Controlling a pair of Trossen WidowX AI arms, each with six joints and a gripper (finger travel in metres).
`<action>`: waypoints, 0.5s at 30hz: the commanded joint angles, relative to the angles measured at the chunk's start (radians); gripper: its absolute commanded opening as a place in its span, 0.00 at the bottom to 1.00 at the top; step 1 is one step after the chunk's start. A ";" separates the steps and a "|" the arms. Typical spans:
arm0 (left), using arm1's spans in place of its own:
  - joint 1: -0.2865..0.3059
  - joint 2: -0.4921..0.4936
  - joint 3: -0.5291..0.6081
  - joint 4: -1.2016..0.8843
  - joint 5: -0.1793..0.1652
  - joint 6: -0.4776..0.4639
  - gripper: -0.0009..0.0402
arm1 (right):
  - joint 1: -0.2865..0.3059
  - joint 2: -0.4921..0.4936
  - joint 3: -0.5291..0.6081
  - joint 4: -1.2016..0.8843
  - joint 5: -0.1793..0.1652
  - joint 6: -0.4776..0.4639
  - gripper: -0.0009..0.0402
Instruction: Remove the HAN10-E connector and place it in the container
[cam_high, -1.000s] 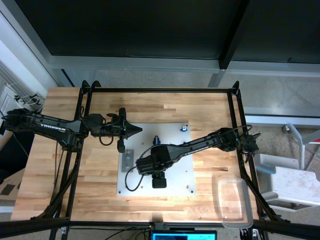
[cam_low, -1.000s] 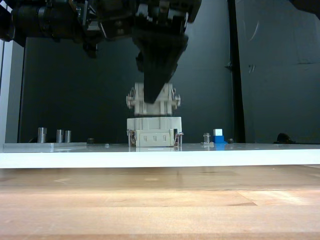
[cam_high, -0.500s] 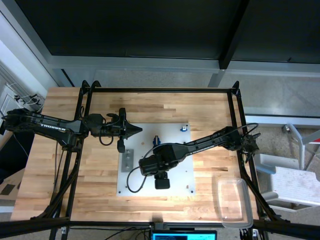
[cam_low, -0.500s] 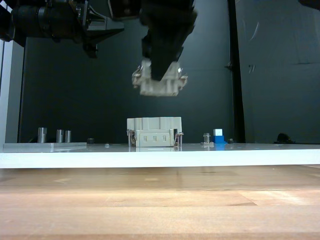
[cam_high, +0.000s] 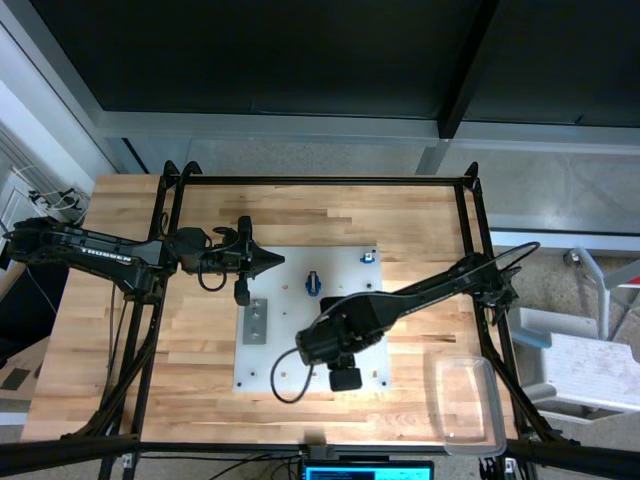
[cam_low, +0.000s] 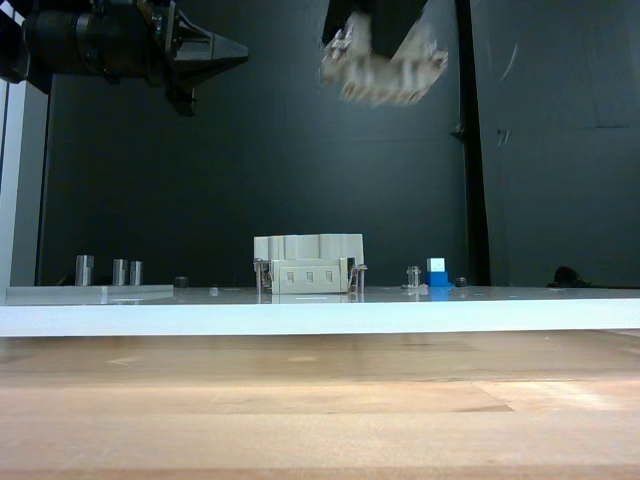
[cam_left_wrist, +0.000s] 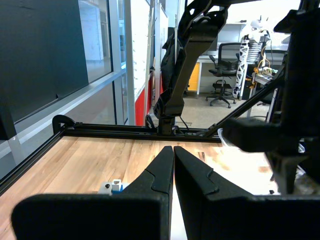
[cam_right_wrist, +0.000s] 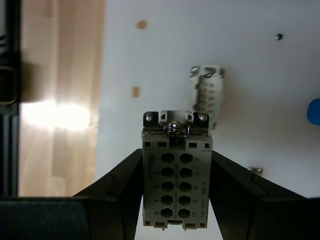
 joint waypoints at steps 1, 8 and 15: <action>0.000 0.000 0.000 0.000 0.000 0.000 0.02 | 0.026 -0.024 -0.024 0.020 0.001 0.015 0.15; 0.000 0.000 0.000 0.000 0.000 0.000 0.02 | 0.089 -0.131 -0.214 0.145 0.000 0.061 0.14; 0.000 0.000 0.000 0.000 0.000 0.000 0.02 | 0.153 -0.248 -0.405 0.210 0.000 0.159 0.14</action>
